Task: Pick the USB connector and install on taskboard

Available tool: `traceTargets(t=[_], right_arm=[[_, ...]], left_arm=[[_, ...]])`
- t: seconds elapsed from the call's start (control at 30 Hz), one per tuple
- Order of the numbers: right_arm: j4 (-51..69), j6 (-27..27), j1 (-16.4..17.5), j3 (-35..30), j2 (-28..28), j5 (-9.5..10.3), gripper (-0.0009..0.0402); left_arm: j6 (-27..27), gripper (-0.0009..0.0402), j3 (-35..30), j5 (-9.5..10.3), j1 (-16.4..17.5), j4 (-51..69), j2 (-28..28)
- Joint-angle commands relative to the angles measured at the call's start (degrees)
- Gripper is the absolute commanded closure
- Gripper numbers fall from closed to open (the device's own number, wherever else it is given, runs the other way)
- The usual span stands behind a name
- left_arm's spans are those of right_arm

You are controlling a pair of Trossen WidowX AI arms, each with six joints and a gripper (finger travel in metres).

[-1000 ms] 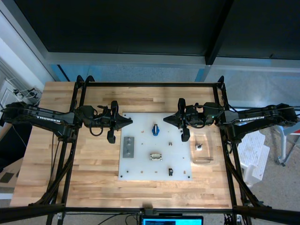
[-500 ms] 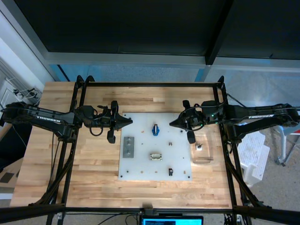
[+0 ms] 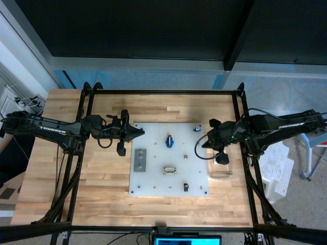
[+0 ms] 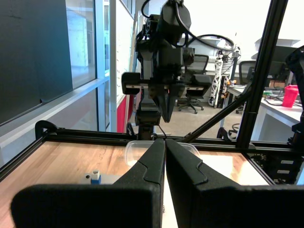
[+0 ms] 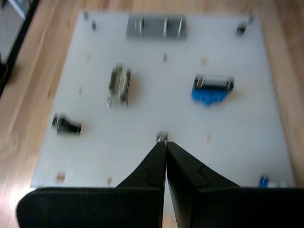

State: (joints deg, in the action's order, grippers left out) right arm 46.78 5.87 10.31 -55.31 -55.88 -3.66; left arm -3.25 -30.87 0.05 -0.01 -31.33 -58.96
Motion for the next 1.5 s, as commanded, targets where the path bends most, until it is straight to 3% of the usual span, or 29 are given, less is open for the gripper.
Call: traceTargets(t=[0.03,0.2,0.57,0.77,1.0,1.13,1.23,1.5], right_arm=[[5.16,1.75,1.36,-0.02,0.7,-0.81,0.0393],[12.44,4.31,4.13,0.0,2.43,-4.02,0.0393],[23.43,10.01,9.84,0.11,4.17,-7.19,0.037],[25.88,13.64,13.27,0.66,4.02,-7.34,0.0336],[24.15,16.33,14.16,3.5,3.98,-7.37,0.0291],[22.67,16.37,14.93,5.07,3.93,-7.43,0.0264],[22.6,16.37,14.99,5.97,3.54,-8.83,0.0247],[22.1,16.15,14.99,6.58,0.7,-8.83,0.0217]], left_arm=[[0.02,0.0393,0.0,-0.02,0.0,-0.02,-0.02],[0.02,0.0393,0.0,-0.02,0.0,-0.02,-0.02],[0.02,0.0393,0.0,-0.02,0.0,-0.02,0.0],[0.02,0.0393,-0.02,-0.02,0.0,-0.02,0.0],[0.02,0.0393,0.0,-0.02,0.0,-0.02,0.0],[0.02,0.0393,0.0,-0.02,0.0,-0.02,0.0],[0.02,0.0393,0.0,-0.02,0.0,-0.02,0.0],[0.02,0.0393,0.0,-0.02,0.02,-0.02,-0.02]])
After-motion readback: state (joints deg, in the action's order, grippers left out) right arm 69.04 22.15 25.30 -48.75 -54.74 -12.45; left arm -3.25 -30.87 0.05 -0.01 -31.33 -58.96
